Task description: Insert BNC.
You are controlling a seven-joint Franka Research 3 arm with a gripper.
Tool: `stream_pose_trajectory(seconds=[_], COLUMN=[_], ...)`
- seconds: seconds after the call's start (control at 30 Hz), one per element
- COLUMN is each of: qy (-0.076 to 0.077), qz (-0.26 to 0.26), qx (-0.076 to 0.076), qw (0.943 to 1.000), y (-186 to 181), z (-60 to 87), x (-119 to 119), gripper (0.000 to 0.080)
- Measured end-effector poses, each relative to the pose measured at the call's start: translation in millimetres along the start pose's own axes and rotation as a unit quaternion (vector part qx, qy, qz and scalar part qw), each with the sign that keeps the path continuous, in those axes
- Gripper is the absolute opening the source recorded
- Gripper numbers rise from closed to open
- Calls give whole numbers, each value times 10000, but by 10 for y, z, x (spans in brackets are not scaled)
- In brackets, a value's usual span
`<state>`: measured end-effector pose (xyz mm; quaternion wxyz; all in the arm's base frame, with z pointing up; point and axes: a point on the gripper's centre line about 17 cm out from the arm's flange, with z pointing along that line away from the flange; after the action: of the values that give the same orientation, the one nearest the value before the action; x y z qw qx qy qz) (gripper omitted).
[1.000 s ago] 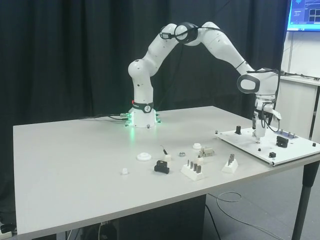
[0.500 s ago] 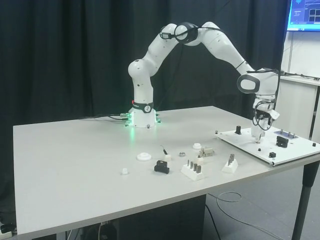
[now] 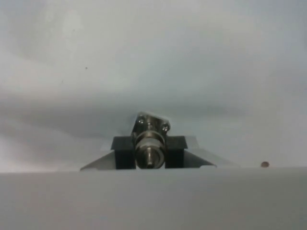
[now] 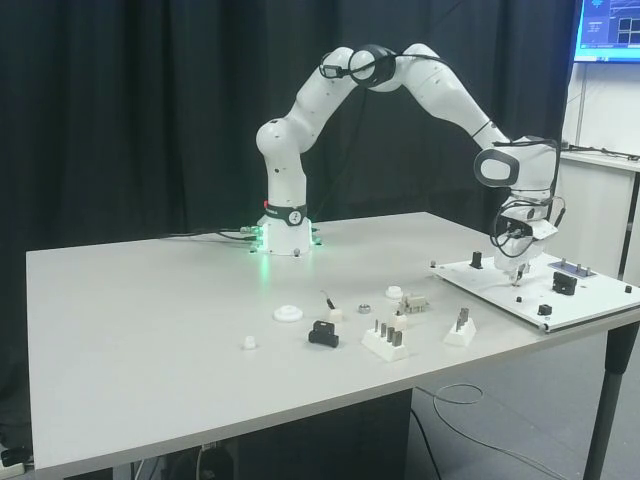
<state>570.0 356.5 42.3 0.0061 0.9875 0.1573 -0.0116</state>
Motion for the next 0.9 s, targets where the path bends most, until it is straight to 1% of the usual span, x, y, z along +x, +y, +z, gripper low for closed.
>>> stream_pose_trajectory(seconds=[0.23,0.67,0.77,0.83,0.9], qy=[-2,4,10,11,13], qz=[469,1118,1326,1513,1747], qx=[7,8,9,9,9], qw=[9989,9937,9912,9885,9846], y=[-2,-9,-9,-10,-11], z=[1,0,2,3,7], x=[0,2,5,6,6], gripper=[127,127,127,127,127])
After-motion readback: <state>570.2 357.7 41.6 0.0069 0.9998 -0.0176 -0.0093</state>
